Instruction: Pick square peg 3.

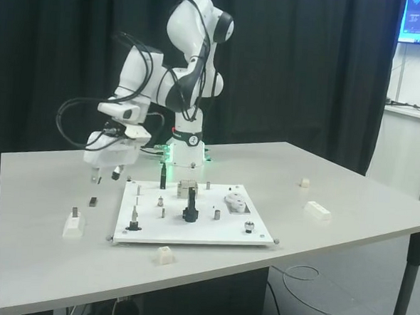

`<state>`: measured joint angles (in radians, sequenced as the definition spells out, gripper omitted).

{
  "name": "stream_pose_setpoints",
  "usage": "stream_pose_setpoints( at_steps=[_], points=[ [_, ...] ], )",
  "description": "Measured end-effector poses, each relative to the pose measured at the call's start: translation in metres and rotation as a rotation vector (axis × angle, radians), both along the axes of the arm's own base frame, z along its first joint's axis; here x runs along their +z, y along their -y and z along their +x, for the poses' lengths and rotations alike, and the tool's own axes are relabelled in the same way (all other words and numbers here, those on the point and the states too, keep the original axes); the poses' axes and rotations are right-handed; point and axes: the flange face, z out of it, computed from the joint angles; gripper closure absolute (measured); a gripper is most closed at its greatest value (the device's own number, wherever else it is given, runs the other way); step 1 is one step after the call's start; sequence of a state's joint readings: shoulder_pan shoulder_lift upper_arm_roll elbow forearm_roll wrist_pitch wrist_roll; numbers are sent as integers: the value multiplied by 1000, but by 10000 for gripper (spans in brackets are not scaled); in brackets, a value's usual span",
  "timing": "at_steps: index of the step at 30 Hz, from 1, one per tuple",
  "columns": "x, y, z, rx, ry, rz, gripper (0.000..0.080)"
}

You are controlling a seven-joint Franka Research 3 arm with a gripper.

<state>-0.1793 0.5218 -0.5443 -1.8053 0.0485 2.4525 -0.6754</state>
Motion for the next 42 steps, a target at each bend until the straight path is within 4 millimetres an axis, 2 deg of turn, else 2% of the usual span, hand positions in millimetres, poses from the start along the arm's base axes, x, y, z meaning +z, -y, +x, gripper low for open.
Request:
stream_pose_setpoints(
  at_steps=[21,42],
  points=[
    [-32,37,-27,332,-140,-25,3],
    [-76,54,-60,467,-169,-14,3]
  ],
)
